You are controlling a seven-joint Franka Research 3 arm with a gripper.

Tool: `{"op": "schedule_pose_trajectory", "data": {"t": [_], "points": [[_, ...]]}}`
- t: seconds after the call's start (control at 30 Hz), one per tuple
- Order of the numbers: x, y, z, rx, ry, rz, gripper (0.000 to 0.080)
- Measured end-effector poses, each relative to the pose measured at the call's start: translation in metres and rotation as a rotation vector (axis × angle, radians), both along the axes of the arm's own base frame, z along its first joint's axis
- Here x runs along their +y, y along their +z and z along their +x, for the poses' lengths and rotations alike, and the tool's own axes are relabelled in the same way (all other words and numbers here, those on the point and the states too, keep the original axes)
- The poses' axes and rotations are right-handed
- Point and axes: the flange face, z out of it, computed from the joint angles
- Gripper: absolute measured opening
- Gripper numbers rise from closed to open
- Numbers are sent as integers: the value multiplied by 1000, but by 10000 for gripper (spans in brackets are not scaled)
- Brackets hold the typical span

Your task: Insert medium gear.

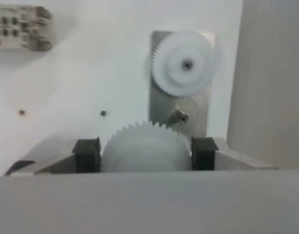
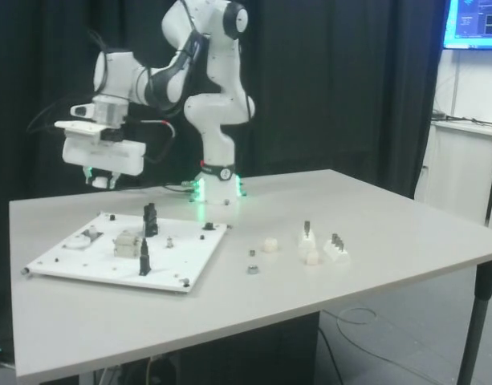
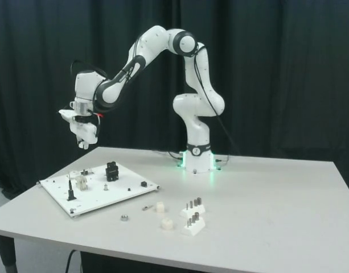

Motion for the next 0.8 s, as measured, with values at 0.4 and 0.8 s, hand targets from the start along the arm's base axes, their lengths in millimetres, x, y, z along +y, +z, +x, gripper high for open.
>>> {"op": "schedule_pose_trajectory", "data": {"t": [0.4, 0.8], "points": [[-21, -21, -38, -22, -131, 50, 399], [-30, -48, -37, 40, -100, 62, 399]]}}
